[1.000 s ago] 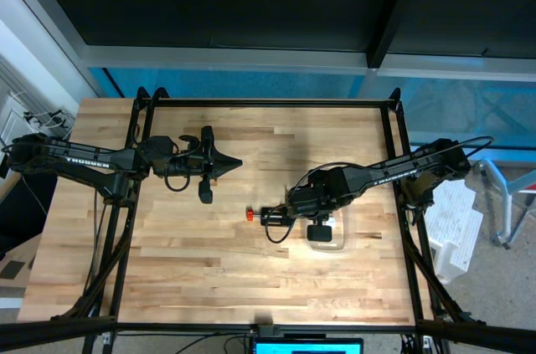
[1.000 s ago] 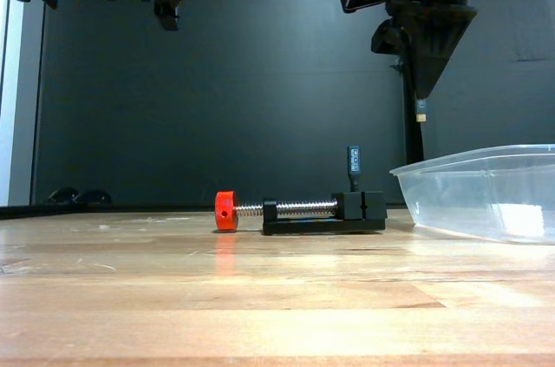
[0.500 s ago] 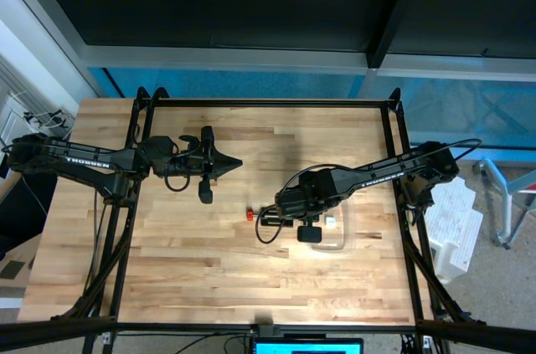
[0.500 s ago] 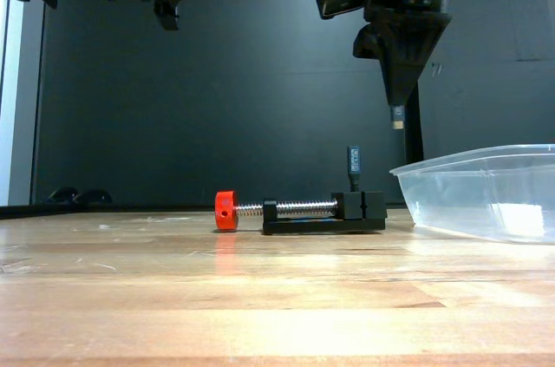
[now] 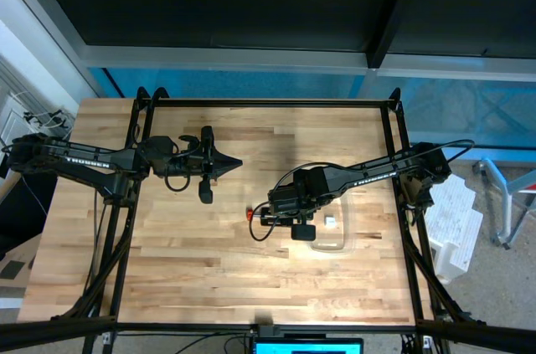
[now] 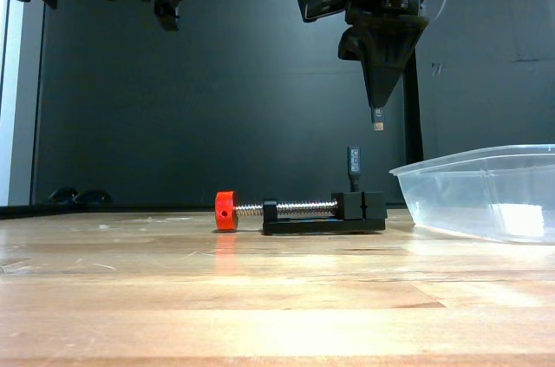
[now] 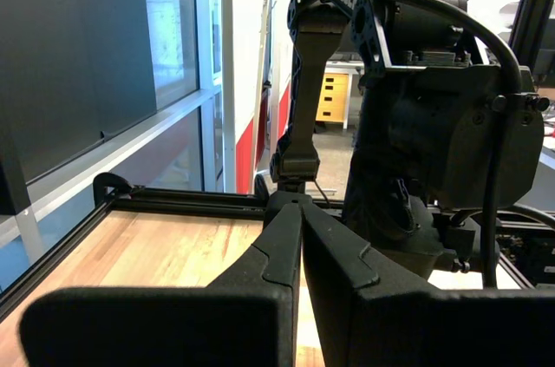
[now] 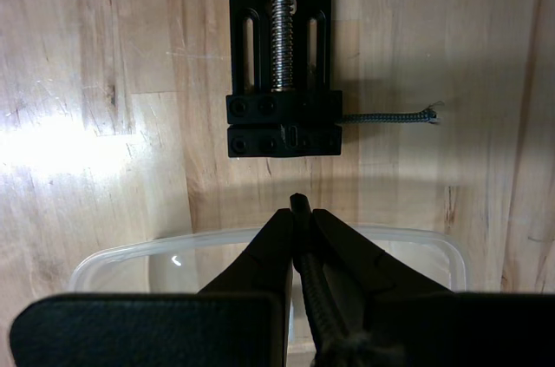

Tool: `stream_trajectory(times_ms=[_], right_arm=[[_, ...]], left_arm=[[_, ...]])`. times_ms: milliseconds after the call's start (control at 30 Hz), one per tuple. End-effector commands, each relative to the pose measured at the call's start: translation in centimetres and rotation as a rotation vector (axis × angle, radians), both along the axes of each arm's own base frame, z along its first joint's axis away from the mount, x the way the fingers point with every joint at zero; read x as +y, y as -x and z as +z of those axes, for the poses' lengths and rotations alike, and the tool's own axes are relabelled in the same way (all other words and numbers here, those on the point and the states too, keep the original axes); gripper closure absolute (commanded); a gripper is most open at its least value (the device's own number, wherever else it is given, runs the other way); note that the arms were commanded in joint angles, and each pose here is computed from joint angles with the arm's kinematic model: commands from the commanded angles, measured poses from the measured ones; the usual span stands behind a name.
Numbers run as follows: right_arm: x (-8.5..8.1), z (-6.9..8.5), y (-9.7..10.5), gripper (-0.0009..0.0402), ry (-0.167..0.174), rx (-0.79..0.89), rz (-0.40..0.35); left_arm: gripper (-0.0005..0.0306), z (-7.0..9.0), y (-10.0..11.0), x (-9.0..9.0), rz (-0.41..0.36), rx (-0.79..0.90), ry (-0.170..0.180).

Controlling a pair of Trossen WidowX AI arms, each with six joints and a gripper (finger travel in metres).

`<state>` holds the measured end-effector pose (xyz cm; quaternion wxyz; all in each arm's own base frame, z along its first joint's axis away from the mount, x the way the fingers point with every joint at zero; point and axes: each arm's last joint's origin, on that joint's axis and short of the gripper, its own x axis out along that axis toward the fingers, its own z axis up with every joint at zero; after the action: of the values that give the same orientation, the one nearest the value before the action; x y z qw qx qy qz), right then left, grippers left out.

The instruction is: Pick the usb-c connector and install on the hub

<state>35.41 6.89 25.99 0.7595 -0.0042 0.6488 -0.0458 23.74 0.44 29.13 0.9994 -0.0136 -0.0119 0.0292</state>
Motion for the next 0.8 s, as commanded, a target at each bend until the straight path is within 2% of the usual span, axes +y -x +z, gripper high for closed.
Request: stream_trajectory(times_ms=[33, 267, 433, 800], right_arm=[[0.0, 0.0, 0.0, 0.0393, -0.001, -0.002, -0.002], [0.0, 0.0, -0.1, 0.0393, -0.003, -0.014, -0.002], [0.1, -0.8, -1.0, 0.0393, 0.001, 0.005, -0.001], [0.2, -1.1, -1.5, 0.0393, 0.006, 0.017, 0.014]], left_arm=[[0.03, 0.0, 0.0, 0.0, 0.0, 0.0, 0.0], [0.03, 0.0, 0.0, 0.0, 0.0, 0.0, 0.0], [0.03, 0.0, 0.0, 0.0, 0.0, 0.0, 0.0], [0.03, 0.0, 0.0, 0.0, 0.0, 0.0, 0.0]])
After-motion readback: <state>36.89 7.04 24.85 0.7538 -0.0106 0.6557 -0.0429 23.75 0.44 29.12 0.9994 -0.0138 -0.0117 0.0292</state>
